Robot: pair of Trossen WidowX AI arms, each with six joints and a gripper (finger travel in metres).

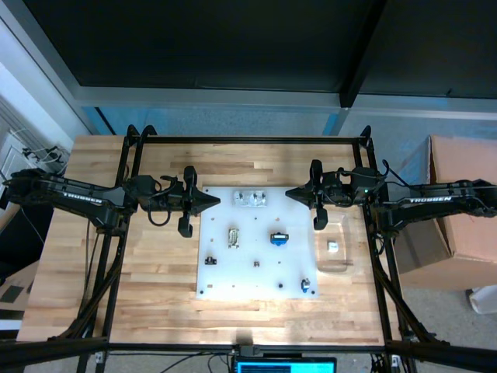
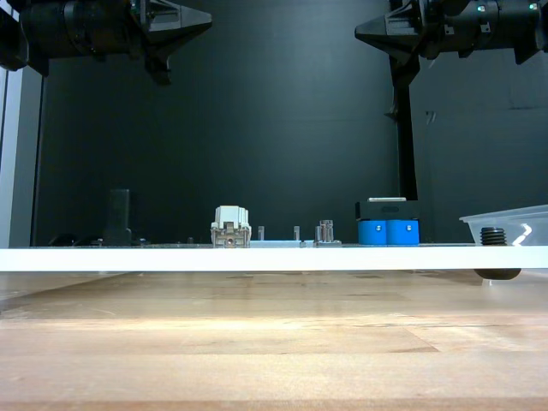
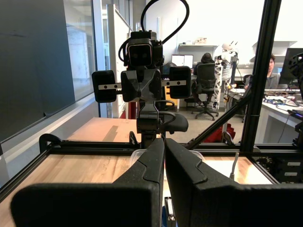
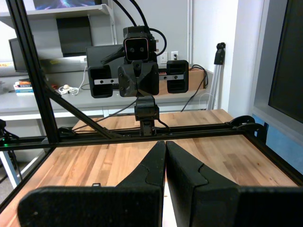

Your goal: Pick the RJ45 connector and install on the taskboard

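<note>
Black left gripper (image 1: pixel 216 201): fingers together, empty, high over flat white plastic task board's (image 1: pixel 233 272) far left corner
Black right gripper (image 1: pixel 289 193): fingers together, empty, high over far right
Clear grey-booted RJ45 connector: cannot tell where

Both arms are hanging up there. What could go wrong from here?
Both the left gripper and right gripper hang shut and empty over the board's far corners. I cannot tell whether the plug sits in the blue jack or the tray; if only half-seated, it might slip out.

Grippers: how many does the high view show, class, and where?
2. The left gripper, shut, hangs over the board's far left corner; the right gripper, shut, over its far right corner. None hidden.
</note>
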